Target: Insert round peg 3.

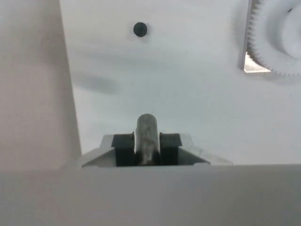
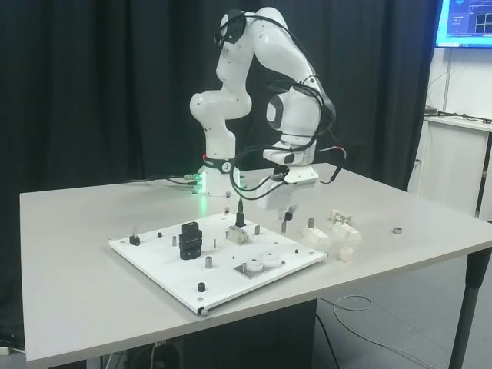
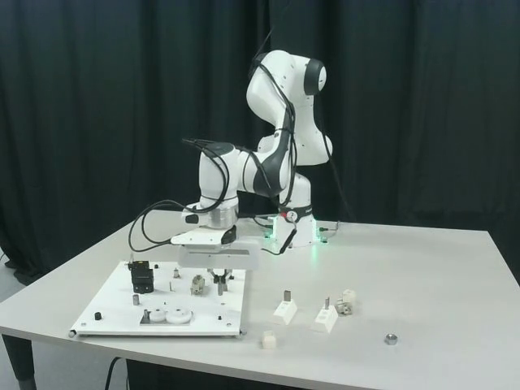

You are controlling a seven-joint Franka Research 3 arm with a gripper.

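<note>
Peg (image 1: 147,137) clamped in my gripper (image 1: 146,149), lower centre; hole (image 1: 140,29) upper left; I risk jamming through misalignment.

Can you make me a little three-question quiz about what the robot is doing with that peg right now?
1. True or false: the claw is empty.
2. What does the claw hold? A) a white toothed gear B) a grey round metal peg C) a black block
3. Fill in: the peg hangs above the white flat ____.

Key:
1. False; it grips the grey round metal peg.
2. B. The white toothed gear lies on the board.
3. Board, meaning the white flat board on the grey table.
</note>
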